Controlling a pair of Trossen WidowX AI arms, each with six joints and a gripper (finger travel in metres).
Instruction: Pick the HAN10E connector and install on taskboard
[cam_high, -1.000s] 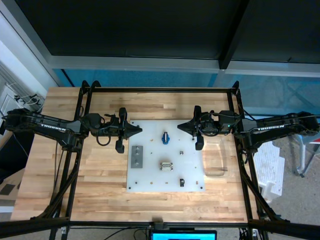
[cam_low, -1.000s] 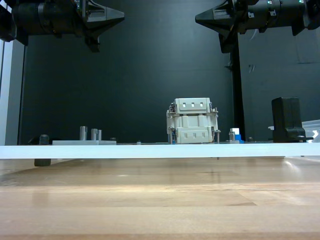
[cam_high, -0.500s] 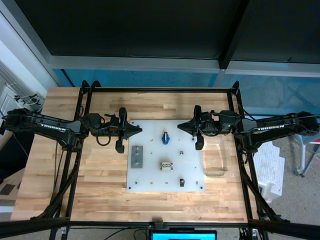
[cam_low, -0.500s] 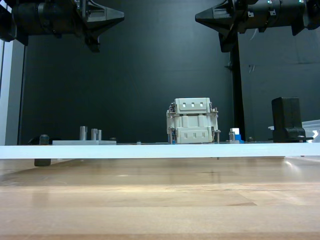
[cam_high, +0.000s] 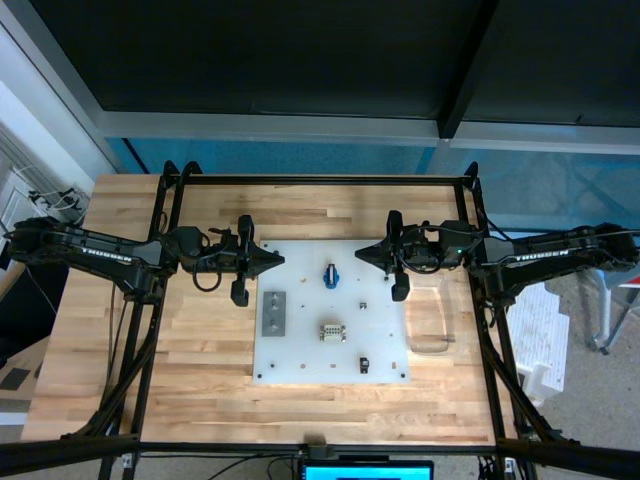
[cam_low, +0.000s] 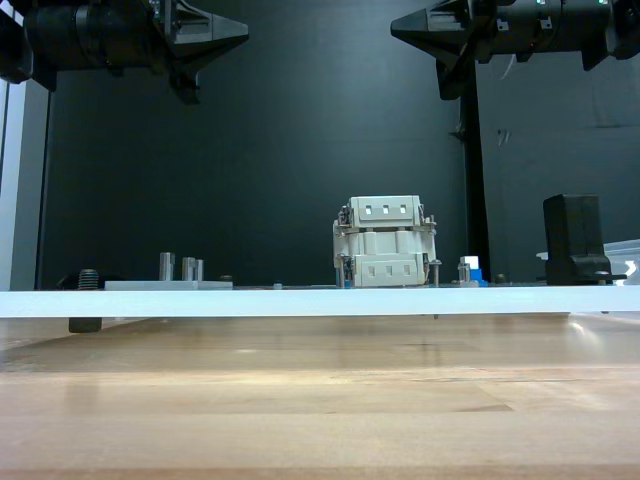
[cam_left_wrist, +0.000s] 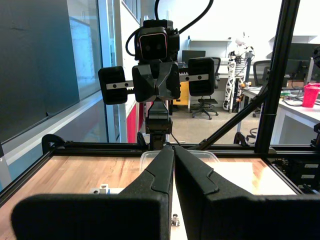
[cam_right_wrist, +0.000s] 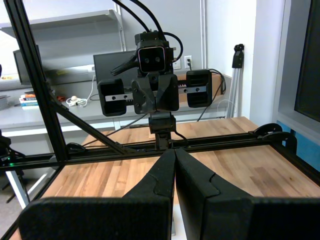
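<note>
**High view.** Noted a large flat white square taskboard (cam_high: 300, 360) lying on the middle of the wooden tabletop (cam_high: 180, 350). Recorded on it a grey metal block (cam_high: 273, 313), a blue knob (cam_high: 331, 274) and a small black part (cam_high: 364, 364). Placed the small pale grey-white HAN10E connector (cam_high: 333, 331) near the board's centre, between the metal block and the black part. Found a clear plastic tray (cam_high: 430, 347) just beside the board's right edge. Logged the left pincer (cam_high: 274, 259) above the board's far left corner and the right pincer (cam_high: 364, 253) above its far right part, tips pointing at each other, well apart.

**Low view.** Saw the connector seated upright on top of a beige metal-ended socket (cam_low: 385, 268) fixed to the board. Logged both pincers high above, touching nothing.

**Left wrist view.** Confirmed the left pincer (cam_left_wrist: 173, 165) has its fingers pressed together with nothing between them.

**Right wrist view.** Confirmed the same for the right pincer (cam_right_wrist: 175, 170): fingers together, empty.
</note>
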